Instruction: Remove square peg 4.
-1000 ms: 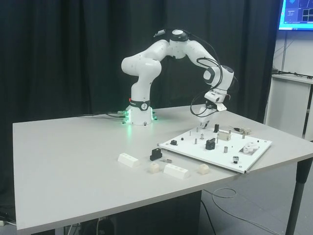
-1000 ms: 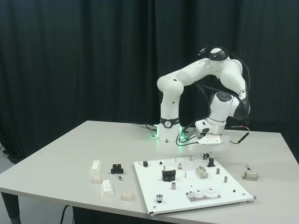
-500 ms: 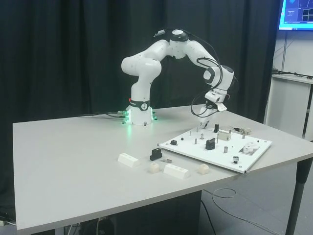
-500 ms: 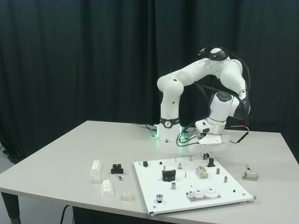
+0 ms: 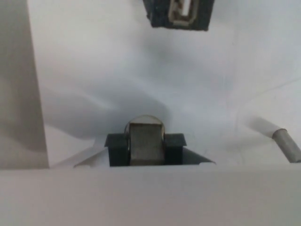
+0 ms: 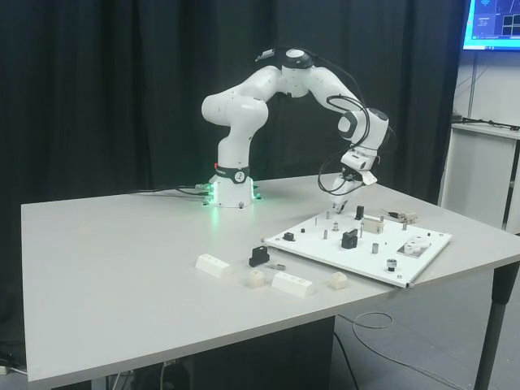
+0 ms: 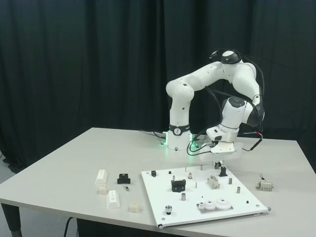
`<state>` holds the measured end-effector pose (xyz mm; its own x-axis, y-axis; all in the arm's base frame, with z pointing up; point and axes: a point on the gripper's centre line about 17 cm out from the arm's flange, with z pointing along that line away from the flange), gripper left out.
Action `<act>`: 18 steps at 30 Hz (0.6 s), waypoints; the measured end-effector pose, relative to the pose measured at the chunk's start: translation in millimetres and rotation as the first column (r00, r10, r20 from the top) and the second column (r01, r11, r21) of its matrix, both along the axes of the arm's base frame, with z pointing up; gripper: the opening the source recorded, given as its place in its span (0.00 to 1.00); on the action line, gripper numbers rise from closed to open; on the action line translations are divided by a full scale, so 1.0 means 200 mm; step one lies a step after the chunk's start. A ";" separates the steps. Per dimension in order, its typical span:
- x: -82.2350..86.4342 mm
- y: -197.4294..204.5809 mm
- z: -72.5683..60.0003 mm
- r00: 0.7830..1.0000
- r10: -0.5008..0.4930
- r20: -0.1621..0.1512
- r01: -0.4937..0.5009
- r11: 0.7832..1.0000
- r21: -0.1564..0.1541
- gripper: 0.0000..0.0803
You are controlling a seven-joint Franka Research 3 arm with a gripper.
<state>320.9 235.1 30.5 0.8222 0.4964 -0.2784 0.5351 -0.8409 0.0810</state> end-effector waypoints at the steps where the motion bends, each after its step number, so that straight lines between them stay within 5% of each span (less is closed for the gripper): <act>1: 0.00 0.00 0.00 1.000 0.004 -0.001 -0.004 1.000 0.001 0.19; 18: 0.00 0.00 0.01 0.999 0.030 -0.010 -0.030 1.000 0.006 0.19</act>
